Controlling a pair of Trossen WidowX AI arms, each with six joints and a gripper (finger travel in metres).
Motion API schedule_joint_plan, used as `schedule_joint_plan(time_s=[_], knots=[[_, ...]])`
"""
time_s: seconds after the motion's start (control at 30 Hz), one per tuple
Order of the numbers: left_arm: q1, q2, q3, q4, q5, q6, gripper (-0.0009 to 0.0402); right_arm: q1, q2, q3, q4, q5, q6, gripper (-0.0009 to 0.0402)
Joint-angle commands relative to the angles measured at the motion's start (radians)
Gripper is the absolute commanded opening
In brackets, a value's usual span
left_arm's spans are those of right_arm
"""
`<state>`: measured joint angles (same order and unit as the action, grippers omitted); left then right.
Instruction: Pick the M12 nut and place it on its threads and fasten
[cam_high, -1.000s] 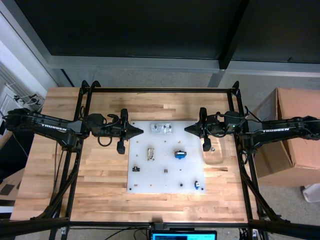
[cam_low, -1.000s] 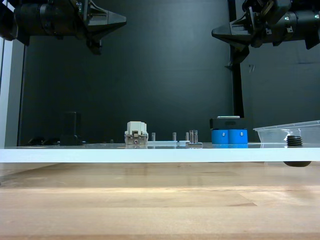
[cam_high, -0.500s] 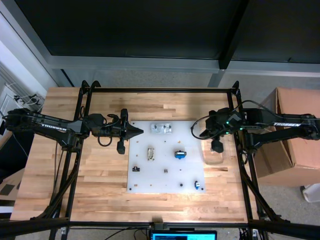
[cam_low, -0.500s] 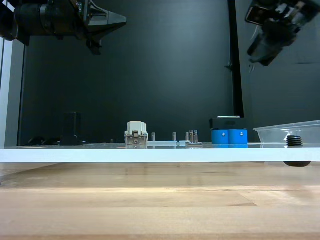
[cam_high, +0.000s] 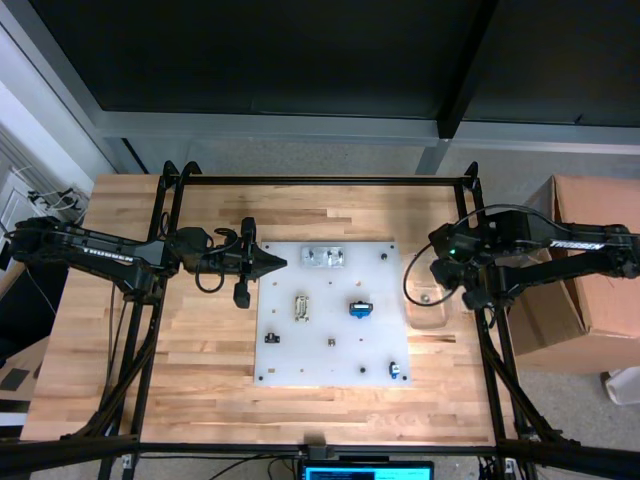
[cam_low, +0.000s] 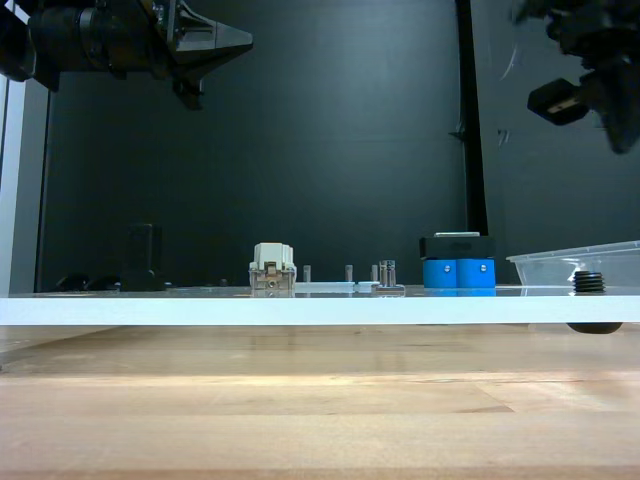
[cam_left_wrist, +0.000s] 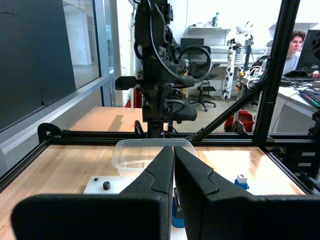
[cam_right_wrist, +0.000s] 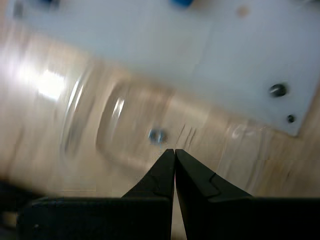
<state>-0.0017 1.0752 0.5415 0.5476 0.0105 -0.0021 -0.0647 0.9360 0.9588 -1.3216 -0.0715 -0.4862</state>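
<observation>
Just beginning, nothing done yet: hanging the right gripper (cam_right_wrist: 174, 150), pinched shut and empty, over the clear tray (cam_low: 560, 266) with the silver nut (cam_right_wrist: 157, 135) lying loose inside, hanging the left gripper (cam_left_wrist: 173, 148), shut and empty too, by the left edge of the board (cam_high: 300, 350), leaving the stud (cam_low: 591, 282) bare.

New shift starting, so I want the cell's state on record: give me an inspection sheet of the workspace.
Surface: wooden table, white board on it.
Job's things: nut lying free in clear tray; stud bare.
Clutter: blue block, beige connector on board.
Tools: left tool shut, raised over board's left edge; right tool shut, above tray, pointing down at nut.
Cables: black loop hangs near right tool.
Surroundings: cardboard box right of table.
</observation>
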Motion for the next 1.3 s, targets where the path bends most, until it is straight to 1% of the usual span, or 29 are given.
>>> schedule_joint_plan(time_s=[0.03, 0.1, 0.17, 0.23, 0.33, 0.47, 0.53, 0.57, 0.7, 0.8, 0.97, 1.13, 1.3], knots=[[0.0, 0.0, 0.0, 0.0, 0.0, 0.0, 0.0, 0.001, 0.038, -0.002, -0.047, 0.001, -0.091, 0.0], [0.0, 0.0, 0.0, 0.0, 0.0, 0.0, 0.0, 0.002, 0.063, -0.005, -0.05, 0.004, -0.109, 0.0], [0.0, 0.0, 0.0, 0.0, 0.0, 0.0, 0.0, 0.006, 0.086, -0.016, -0.045, 0.025, -0.12, 0.0003], [0.0, 0.0, 0.0, 0.0, 0.0, 0.0, 0.0, 0.015, 0.105, -0.039, -0.04, 0.036, -0.151, 0.0015], [0.0, 0.0, 0.0, 0.0, 0.0, 0.0, 0.0, 0.029, 0.126, -0.097, -0.001, 0.055, -0.208, 0.0046], [0.0, 0.0, 0.0, 0.0, 0.0, 0.0, 0.0, 0.044, 0.156, -0.174, 0.113, 0.056, -0.238, 0.0095], [0.0, 0.0, 0.0, 0.0, 0.0, 0.0, 0.0, 0.053, 0.17, -0.206, 0.169, 0.067, -0.259, 0.0117], [0.0, 0.0, 0.0, 0.0, 0.0, 0.0, 0.0, 0.058, 0.174, -0.22, 0.192, 0.081, -0.267, 0.0126], [0.0, 0.0, 0.0, 0.0, 0.0, 0.0, 0.0, 0.068, 0.191, -0.259, 0.264, 0.079, -0.289, 0.0152], [0.0, 0.0, 0.0, 0.0, 0.0, 0.0, 0.0, 0.075, 0.207, -0.278, 0.288, 0.08, -0.291, 0.0159], [0.0, 0.0, 0.0, 0.0, 0.0, 0.0, 0.0, 0.09, 0.237, -0.298, 0.316, 0.08, -0.29, 0.0157], [0.0, 0.0, 0.0, 0.0, 0.0, 0.0, 0.0, 0.116, 0.238, -0.327, 0.365, 0.08, -0.291, 0.0158], [0.0, 0.0, 0.0, 0.0, 0.0, 0.0, 0.0, 0.121, 0.238, -0.362, 0.405, 0.083, -0.308, 0.0158]])
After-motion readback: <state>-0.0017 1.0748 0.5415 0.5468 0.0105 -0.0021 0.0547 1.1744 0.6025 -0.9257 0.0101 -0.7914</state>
